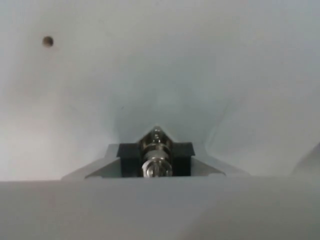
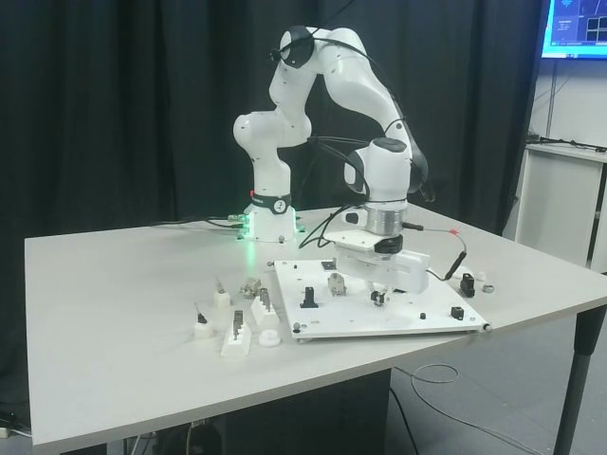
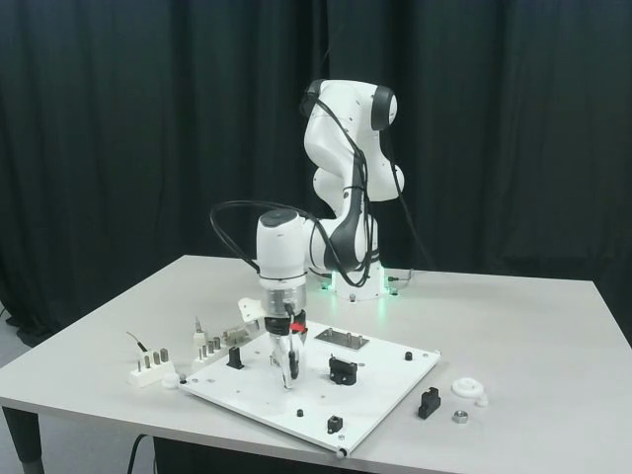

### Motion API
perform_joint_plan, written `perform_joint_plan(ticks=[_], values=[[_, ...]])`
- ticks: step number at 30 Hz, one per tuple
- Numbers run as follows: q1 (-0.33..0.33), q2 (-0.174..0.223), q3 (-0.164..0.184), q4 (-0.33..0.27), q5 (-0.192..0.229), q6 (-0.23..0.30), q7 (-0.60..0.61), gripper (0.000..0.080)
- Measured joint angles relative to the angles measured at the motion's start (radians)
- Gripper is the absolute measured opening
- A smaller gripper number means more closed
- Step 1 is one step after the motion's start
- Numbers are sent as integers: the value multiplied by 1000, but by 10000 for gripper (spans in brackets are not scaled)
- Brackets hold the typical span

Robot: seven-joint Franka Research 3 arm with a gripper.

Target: Insert BNC.

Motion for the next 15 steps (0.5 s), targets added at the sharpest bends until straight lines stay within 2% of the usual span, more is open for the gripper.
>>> perform_joint_plan(ticks=[15], values=[[1, 1, 0, 2, -5, -2, 229, 121]])
